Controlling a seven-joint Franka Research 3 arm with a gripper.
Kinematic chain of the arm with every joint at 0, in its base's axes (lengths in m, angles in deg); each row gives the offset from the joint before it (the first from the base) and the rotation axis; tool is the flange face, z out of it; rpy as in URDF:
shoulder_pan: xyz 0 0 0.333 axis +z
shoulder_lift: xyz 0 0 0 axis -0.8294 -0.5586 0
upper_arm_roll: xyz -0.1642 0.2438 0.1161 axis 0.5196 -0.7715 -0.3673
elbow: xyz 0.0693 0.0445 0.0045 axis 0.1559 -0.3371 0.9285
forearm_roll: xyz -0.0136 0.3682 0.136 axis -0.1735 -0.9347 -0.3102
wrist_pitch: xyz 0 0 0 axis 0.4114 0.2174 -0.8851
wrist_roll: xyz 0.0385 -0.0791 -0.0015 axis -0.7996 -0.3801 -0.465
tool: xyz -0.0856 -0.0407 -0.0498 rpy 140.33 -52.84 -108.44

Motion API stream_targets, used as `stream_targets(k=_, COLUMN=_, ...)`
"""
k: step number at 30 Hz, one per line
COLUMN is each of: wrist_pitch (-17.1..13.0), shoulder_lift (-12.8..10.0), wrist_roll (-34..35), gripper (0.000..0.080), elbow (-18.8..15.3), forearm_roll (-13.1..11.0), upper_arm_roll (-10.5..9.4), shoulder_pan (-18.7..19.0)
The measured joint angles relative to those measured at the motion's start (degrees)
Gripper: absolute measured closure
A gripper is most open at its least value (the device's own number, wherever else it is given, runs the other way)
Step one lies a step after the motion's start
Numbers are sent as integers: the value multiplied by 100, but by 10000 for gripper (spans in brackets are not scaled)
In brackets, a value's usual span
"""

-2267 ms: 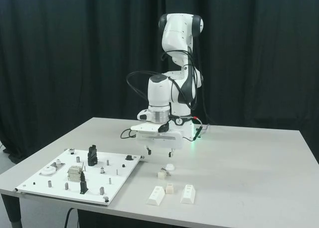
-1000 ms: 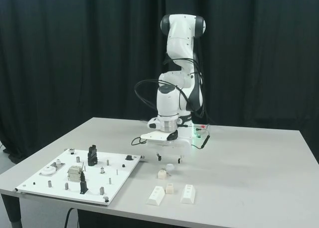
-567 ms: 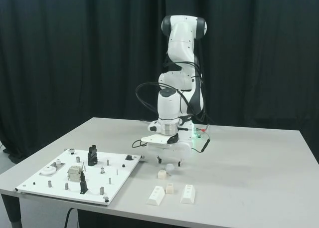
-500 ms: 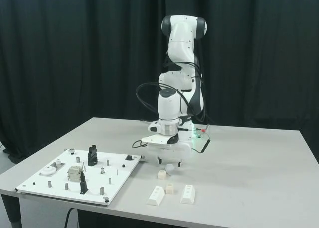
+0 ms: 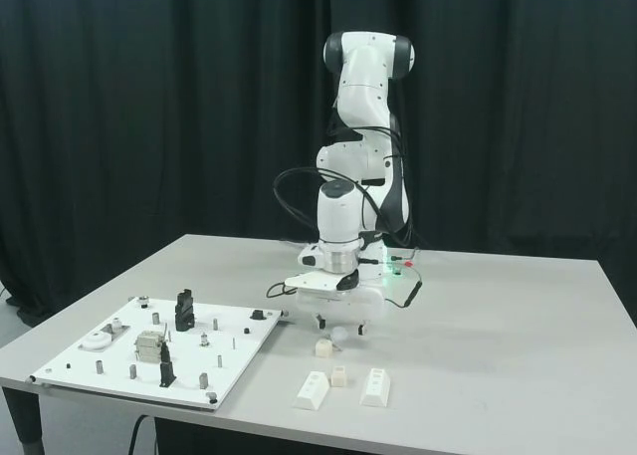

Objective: Pick medium gear.

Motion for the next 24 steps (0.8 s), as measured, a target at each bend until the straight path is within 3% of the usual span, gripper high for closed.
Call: stream_targets(k=24, wrist_pitch=-108, shoulder_lift=-108, wrist_roll=0, gripper=3, elbow=-7, forearm_roll=-52, upper_arm_roll=-112, shoulder_pan=-98)
